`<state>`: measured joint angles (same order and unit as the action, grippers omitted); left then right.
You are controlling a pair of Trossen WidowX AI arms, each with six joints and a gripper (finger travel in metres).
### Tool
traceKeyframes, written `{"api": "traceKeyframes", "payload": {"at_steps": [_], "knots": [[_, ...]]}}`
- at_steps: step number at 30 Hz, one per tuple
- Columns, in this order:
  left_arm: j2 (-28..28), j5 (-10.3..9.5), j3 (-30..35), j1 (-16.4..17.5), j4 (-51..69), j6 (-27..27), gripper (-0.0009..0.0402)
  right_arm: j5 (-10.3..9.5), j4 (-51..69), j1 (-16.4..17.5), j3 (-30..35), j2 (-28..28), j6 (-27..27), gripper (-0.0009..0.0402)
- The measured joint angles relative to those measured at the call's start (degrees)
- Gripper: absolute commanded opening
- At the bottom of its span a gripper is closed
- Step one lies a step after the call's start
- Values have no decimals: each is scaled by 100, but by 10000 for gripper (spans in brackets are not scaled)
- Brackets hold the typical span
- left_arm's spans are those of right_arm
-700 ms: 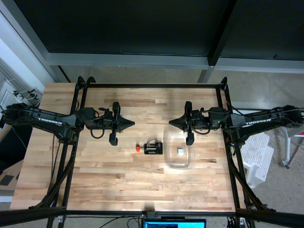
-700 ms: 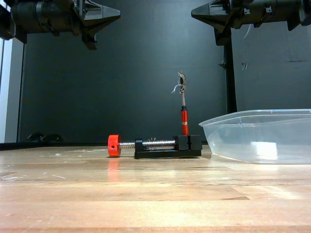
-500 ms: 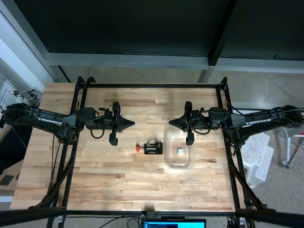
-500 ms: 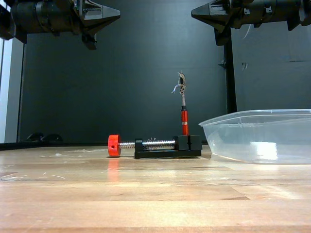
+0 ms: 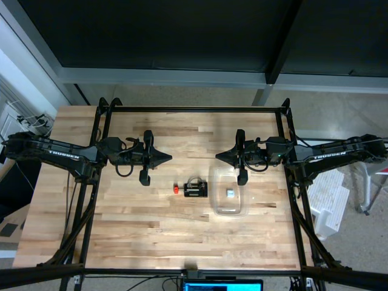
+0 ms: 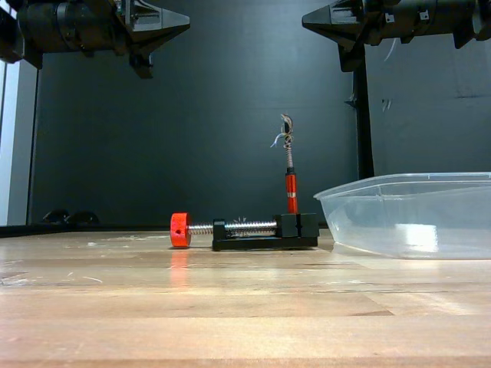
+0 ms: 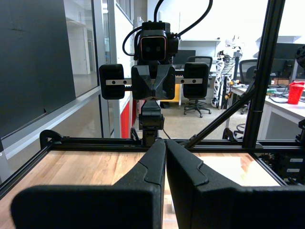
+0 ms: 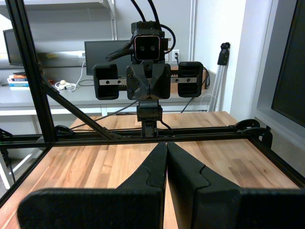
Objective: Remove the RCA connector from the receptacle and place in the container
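Bright overhead light, sharp; glare on table (image 6: 230,307).

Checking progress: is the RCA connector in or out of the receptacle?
In: RCA connector stands upright in the receptacle. Left gripper and right gripper hover shut overhead.

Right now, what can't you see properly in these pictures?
Slim red RCA plug: too small in the high view, atop the black block fixture.
Clear plastic rectangular tub: low view's right edge cuts it.
Wrist views: left gripper and right gripper, shut, high over the table, miss all three.
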<state>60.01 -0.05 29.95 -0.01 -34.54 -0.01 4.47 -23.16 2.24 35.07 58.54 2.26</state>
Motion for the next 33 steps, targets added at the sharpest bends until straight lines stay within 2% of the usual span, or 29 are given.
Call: {"api": "traceKeyframes", "payload": {"at_steps": [7,10,12,16,19,22,29,33], "knots": [[-2,2,0,0,2,2,0,-15,13,2,0,0,42,0],[-2,0,-2,0,0,0,0,-269,37,2,0,0,61,0],[-2,0,0,0,2,2,0,-284,221,7,22,0,175,0],[-2,0,0,0,0,2,0,-240,1375,35,367,11,299,0],[-2,0,0,0,2,2,0,-105,2201,70,673,61,343,0],[-2,2,-2,0,0,0,0,-103,3104,92,1064,192,369,0],[-2,2,0,0,2,2,0,-101,5123,186,2107,859,431,0],[-2,2,0,0,2,2,0,-103,5748,282,2533,1322,428,0]]}}
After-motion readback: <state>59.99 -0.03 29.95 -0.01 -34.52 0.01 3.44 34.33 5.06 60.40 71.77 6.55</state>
